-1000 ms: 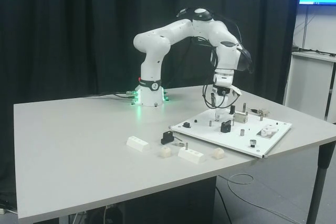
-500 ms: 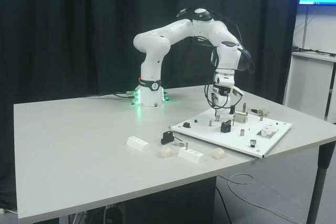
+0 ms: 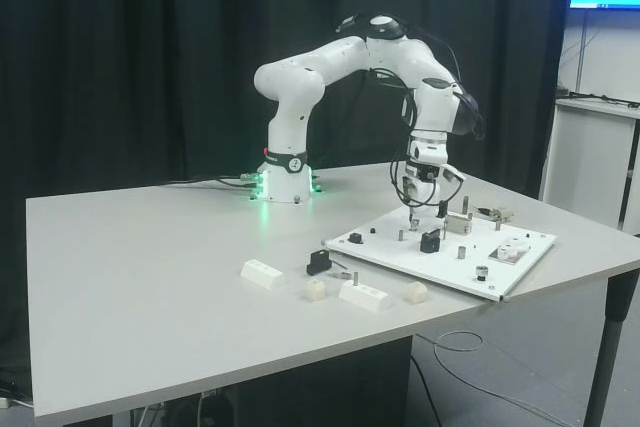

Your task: Remove BNC.

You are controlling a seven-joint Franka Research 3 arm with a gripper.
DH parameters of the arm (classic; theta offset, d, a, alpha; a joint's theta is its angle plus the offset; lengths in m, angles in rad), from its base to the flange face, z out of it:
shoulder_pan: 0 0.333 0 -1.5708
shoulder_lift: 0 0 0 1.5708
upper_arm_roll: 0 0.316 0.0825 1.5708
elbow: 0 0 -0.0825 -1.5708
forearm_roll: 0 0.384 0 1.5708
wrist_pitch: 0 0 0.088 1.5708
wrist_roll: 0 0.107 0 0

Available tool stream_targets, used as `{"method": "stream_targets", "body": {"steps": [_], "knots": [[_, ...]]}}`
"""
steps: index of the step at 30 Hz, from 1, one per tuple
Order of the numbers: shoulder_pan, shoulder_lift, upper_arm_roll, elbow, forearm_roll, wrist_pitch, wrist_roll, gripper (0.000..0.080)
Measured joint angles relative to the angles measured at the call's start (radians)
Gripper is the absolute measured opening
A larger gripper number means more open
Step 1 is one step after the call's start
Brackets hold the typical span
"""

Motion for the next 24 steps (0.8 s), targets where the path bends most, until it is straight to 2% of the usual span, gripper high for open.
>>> {"method": "stream_targets", "body": {"steps": [16,24], "knots": [[0.004,0.0,-0.006,-0.002,-0.001,-0.002,0.0,0.0117],[0.024,-0.001,-0.051,-0.003,-0.023,-0.037,0.0,0.0117]]}}
